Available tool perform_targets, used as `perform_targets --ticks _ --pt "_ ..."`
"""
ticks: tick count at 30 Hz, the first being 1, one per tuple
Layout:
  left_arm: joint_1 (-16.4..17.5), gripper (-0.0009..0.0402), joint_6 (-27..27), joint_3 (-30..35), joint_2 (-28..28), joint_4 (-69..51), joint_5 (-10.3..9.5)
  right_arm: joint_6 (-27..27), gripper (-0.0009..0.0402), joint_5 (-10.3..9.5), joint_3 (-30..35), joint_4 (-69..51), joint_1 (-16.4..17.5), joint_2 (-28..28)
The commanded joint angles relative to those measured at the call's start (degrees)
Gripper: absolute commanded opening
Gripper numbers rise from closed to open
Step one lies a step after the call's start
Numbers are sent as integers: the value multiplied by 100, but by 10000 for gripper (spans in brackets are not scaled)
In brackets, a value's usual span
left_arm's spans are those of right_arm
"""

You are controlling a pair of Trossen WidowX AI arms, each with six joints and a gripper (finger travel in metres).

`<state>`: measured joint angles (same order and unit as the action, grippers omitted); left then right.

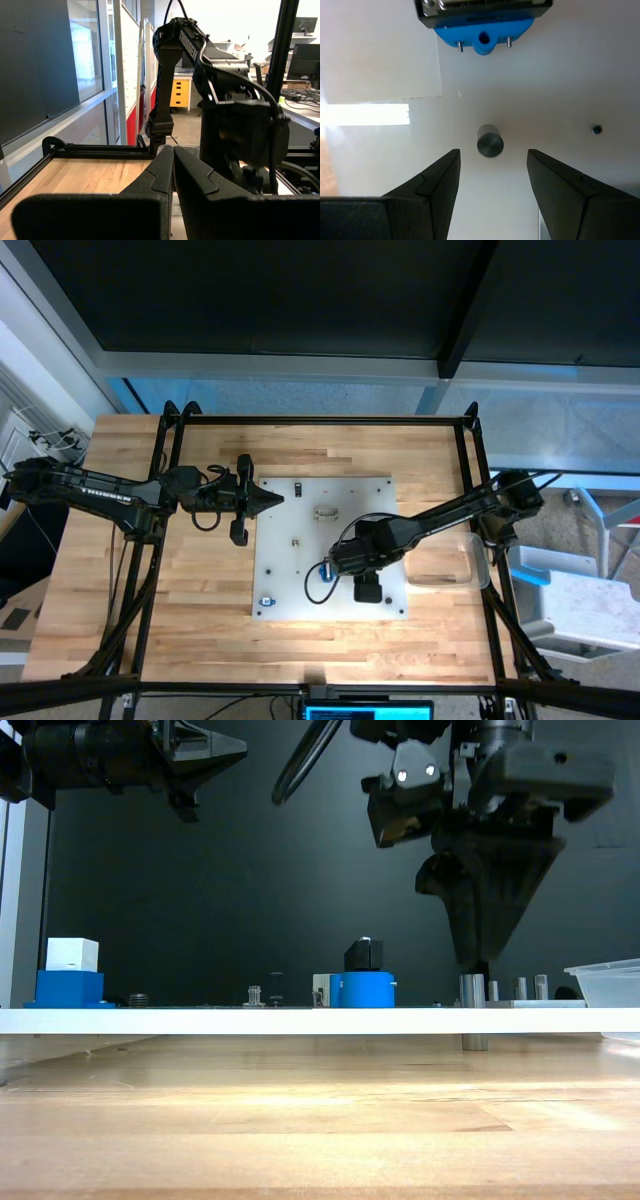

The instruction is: Pick the 16mm cylinder and place it in the taskboard

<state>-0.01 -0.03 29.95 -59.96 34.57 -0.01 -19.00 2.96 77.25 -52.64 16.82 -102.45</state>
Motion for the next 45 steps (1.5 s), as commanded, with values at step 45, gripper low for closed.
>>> perform_targets --ticks 45 --pt "2 0 -2 0 -2 0 0 -2 183 0 4 -236 7 1355"
